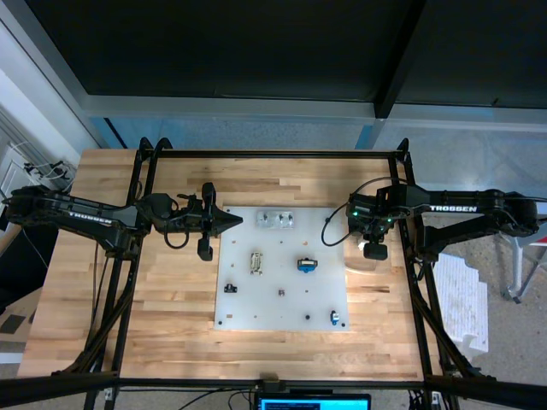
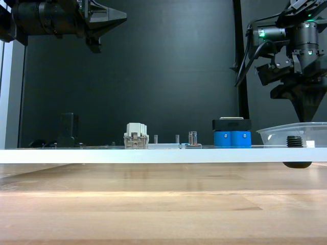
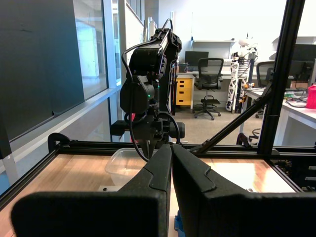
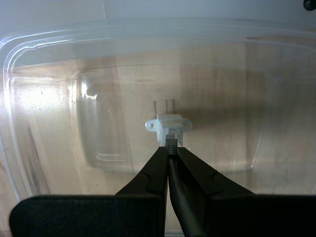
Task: Pick the RJ45 connector and install on taskboard
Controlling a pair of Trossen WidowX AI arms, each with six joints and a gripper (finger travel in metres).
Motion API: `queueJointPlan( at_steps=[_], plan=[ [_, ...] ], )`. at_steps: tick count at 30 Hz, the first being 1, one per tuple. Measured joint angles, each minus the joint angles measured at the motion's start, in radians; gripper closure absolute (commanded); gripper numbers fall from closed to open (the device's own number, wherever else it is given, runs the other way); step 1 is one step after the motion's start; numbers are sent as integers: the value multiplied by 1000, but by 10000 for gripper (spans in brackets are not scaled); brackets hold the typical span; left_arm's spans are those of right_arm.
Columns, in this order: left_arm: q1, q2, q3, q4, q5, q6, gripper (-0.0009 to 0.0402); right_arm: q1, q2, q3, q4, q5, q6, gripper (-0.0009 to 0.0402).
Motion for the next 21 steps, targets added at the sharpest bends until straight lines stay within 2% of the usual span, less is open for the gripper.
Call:
queueJointPlan(
  at_steps=[21],
  plan=[
    [0,0,0,0,0,0,393,0,2,9,-47,-3,14,393]
  ],
)
